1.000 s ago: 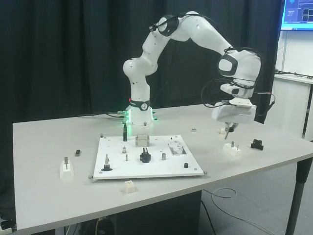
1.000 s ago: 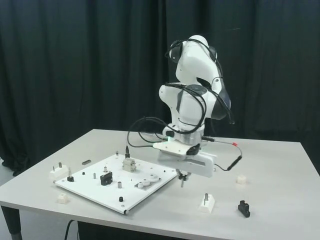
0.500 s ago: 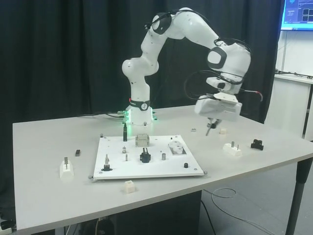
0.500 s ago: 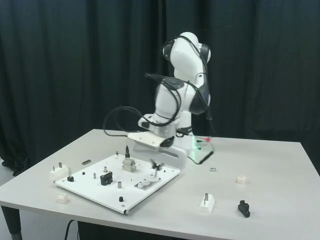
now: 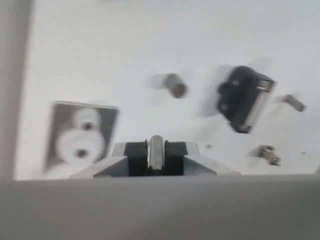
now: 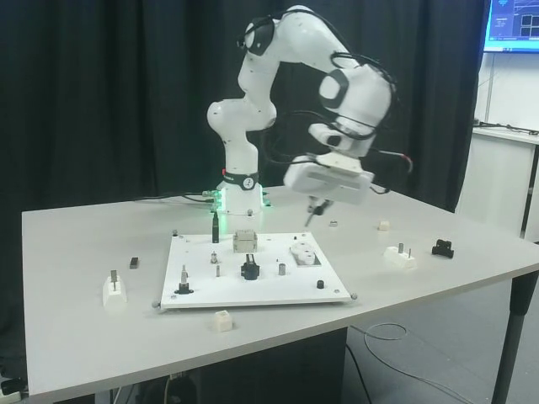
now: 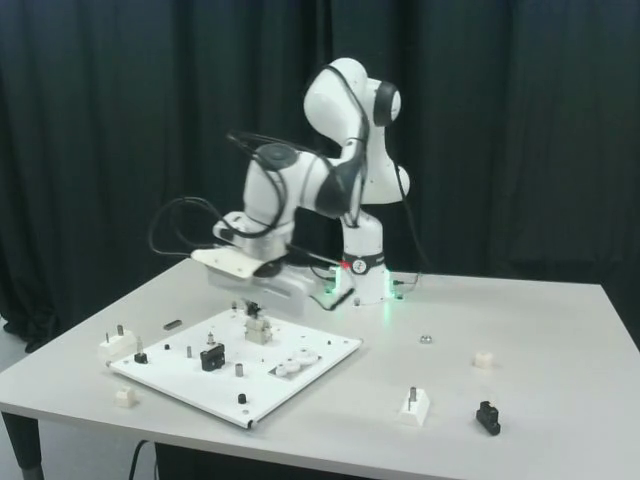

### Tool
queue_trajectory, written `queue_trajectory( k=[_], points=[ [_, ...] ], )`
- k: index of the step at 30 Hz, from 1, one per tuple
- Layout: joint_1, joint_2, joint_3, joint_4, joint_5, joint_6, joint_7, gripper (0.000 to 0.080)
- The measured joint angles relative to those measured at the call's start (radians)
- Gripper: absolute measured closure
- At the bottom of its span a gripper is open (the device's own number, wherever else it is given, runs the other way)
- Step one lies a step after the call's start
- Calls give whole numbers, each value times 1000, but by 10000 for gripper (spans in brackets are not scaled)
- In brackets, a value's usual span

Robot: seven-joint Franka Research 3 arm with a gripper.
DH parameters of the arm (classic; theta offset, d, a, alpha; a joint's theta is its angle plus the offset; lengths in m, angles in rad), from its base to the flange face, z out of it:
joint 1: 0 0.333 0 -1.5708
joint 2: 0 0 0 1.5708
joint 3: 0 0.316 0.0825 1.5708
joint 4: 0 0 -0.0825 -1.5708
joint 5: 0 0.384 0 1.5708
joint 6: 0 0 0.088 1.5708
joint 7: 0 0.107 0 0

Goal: Insert round peg 2.

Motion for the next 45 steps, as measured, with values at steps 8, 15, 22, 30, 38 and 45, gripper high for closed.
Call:
queue_trajectory(
  k=[8, 15, 22, 30, 38, 45],
  points=[
    [-121, -15, 14, -8, -16, -10, -95, 738],
    [-202, -28, 8, -26, -21, -12, -177, 738],
    [-254, -43, -28, -55, -21, -10, -264, 738],
    [-278, -80, -88, -121, -11, 10, -347, 738],
    [-279, -140, -160, -225, 9, 61, -428, 738],
    [-279, -201, -212, -338, 50, 144, -498, 738]
  ],
)
